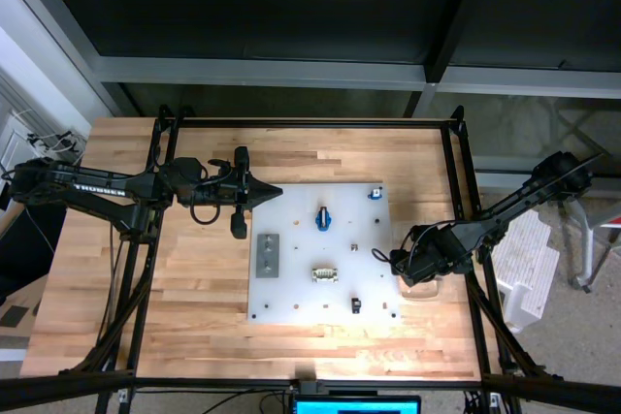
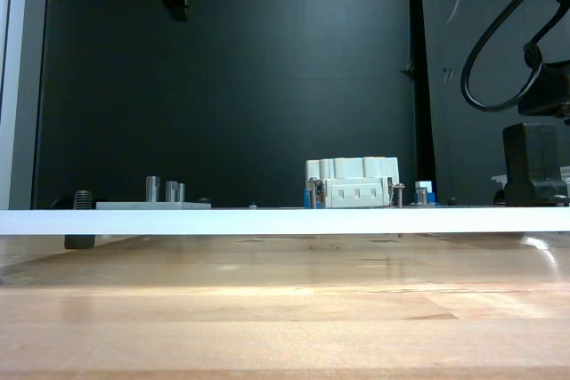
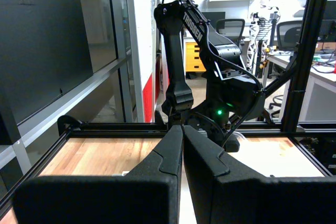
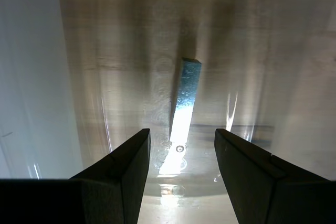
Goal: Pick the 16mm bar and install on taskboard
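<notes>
- I see the left gripper (image 1: 277, 191) pinched shut and empty above the taskboard's (image 1: 291, 302) far left corner.
- My right gripper (image 1: 408, 271) is spread wide just right of the board, and the 16mm bar (image 4: 185, 95) lies free beneath, between its fingers (image 4: 128, 166).

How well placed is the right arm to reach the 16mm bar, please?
Probably yes: the right gripper hangs open above the 16mm bar, which lies free, nothing between. The left gripper, shut, is by the taskboard's left edge.
</notes>
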Robot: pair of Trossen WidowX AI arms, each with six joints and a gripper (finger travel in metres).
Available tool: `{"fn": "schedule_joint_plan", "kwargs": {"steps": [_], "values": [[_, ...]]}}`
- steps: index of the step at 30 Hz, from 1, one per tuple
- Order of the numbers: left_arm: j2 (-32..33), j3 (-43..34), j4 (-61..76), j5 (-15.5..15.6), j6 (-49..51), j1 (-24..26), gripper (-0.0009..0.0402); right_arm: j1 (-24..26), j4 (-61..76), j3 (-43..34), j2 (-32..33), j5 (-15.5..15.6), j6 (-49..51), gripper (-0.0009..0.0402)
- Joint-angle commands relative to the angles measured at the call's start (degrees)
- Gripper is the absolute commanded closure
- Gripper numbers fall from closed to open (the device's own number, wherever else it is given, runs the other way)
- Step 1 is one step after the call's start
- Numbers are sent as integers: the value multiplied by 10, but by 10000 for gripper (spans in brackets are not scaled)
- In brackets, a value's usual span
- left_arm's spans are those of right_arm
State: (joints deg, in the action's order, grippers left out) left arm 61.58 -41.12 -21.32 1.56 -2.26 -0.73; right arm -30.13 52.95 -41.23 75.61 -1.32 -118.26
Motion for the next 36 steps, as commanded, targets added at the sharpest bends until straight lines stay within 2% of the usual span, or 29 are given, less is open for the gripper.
{"fn": "schedule_joint_plan", "kwargs": {"steps": [1, 23, 36], "values": [[0, 0, 0, 0, 0, 0, 393, 0, -21, 13, 0, 0, 0, 224], [0, 0, 0, 0, 0, 0, 393, -5, -89, 52, 21, 3, 3, 230], [0, 0, 0, 0, 0, 0, 393, -7, -89, 52, 21, -4, 7, 343]]}}
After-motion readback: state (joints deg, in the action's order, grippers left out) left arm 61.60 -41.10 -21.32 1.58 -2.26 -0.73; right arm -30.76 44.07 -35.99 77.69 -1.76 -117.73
